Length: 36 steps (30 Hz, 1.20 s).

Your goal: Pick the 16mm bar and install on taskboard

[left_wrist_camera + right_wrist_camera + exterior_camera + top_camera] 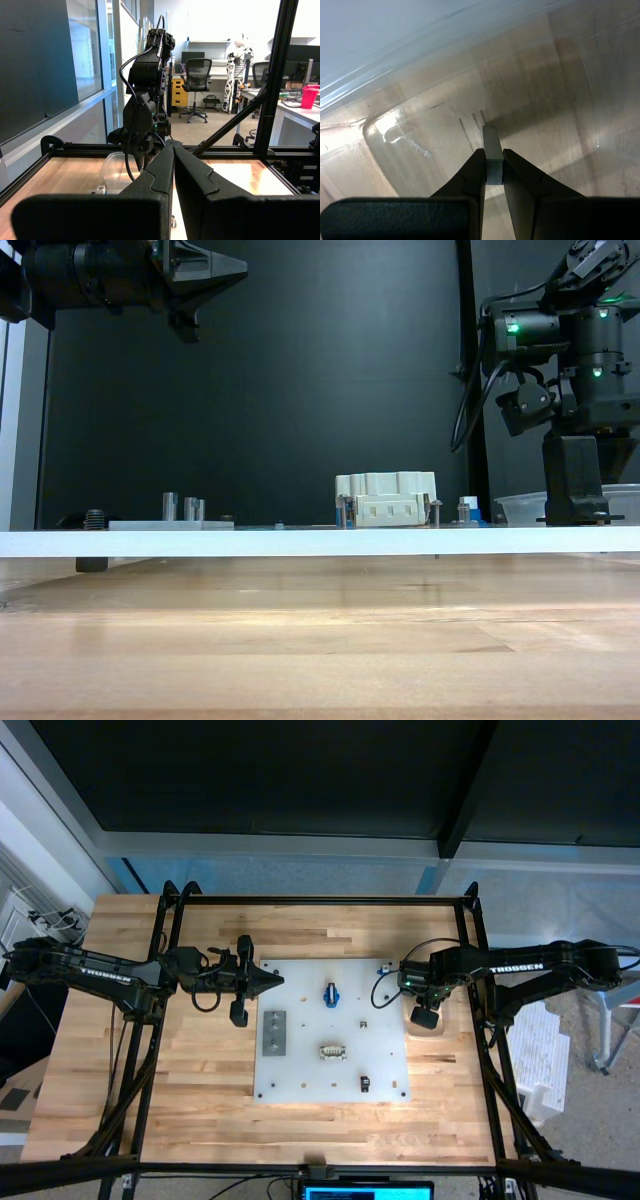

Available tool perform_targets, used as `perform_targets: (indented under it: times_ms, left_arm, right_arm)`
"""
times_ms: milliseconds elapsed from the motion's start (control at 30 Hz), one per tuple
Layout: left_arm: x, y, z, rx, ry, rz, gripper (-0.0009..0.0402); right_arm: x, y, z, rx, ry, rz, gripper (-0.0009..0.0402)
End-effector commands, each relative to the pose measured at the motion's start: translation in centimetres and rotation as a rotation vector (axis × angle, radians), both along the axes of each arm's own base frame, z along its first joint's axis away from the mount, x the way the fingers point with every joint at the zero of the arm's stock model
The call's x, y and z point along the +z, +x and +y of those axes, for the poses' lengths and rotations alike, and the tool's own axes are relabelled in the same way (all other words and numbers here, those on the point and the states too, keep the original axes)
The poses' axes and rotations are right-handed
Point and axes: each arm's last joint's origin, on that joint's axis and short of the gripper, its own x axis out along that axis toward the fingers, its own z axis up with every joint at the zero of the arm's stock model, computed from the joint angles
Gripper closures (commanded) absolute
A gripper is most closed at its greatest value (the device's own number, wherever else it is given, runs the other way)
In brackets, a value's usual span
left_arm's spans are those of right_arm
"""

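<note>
16mm bar [492, 142] was pinched by the right gripper [493, 166], down in the clear tray [410, 131]
Jaws were clamped snug on the peg, just off the taskboard's [300, 1072] right edge. Left gripper [274, 978] was parked high by the board's left edge, shut tight, nothing held.

- The left gripper [278, 978] hangs high over the left edge of the board [300, 1085], fingers pressed together, with open air beneath it.
- The right gripper [494, 161] is down inside the clear tray [420, 80], pinching the bar [491, 142]; the tray's walls hem it in.
- On the board, the connector [333, 1050] and the posts on the grey block [274, 1032] stand tallest.
</note>
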Motion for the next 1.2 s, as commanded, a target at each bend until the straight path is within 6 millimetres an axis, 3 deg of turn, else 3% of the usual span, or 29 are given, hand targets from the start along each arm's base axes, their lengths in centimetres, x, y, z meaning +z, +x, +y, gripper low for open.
perform_targets:
  times_ms: [33, 367, 933, 1200]
  left_arm:
    - [0.0, 0.0, 0.0, 0.0, 0.0, 0.0, 0.0393]
    - [0.0, 0.0, 0.0, 0.0, 0.0, 0.0, 0.0393]
    - [0.0, 0.0, 0.0, 0.0, 0.0, 0.0, 0.0393]
    - [0.0, 0.0, 0.0, 0.0, 0.0, 0.0, 0.0393]
  right_arm:
    - [0.3, 0.0, 0.0, 0.0, -0.001, -0.008, 0.0386]
    - [2.9, -0.4, 0.2, -0.005, 0.012, -0.014, 0.0394]
    - [11.2, -0.4, 0.9, 0.006, 0.012, -0.024, 0.0393]
    - [12.3, -0.5, 1.6, 0.011, 0.015, -0.031, 0.0393]
